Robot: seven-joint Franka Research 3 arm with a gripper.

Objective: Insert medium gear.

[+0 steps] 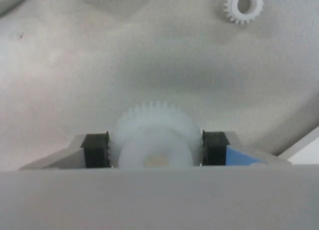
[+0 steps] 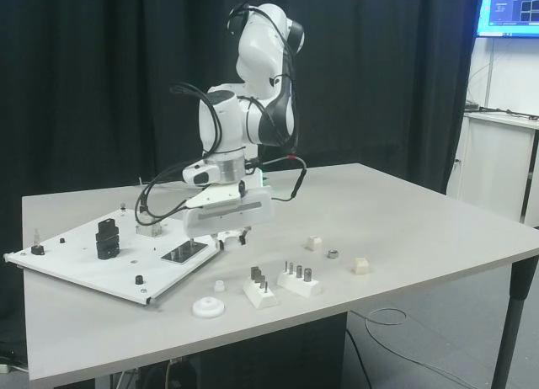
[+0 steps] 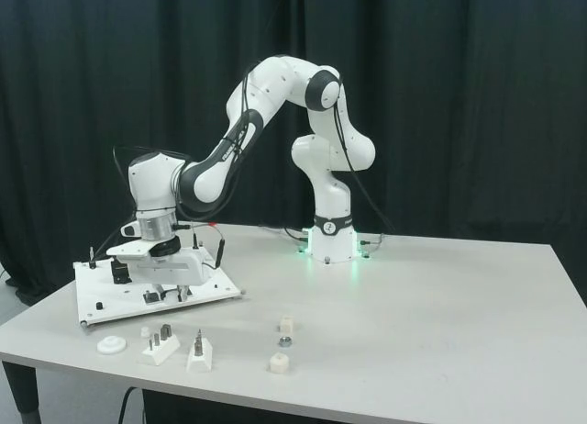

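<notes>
In the wrist view my gripper (image 1: pixel 157 149) is shut on the white medium gear (image 1: pixel 157 121), which sits between the two black pads (image 1: pixel 96 149) with its teeth showing past them. The gear hangs a little above the grey table. From the first room view the gripper (image 2: pixel 229 235) is low at the right edge of the white board (image 2: pixel 76 267), close to a dark plate (image 2: pixel 185 253) on it. The second room view shows the gripper (image 3: pixel 174 293) just above the board (image 3: pixel 101 295).
A small white gear (image 1: pixel 243 6) lies on the table ahead. A large white gear (image 2: pixel 206 307), two peg stands (image 2: pixel 259 290) (image 2: pixel 299 279), two small blocks (image 2: pixel 313 242) (image 2: pixel 361 265) and a nut (image 2: pixel 333 254) lie near the table's front. A black fixture (image 2: pixel 106 238) stands on the board.
</notes>
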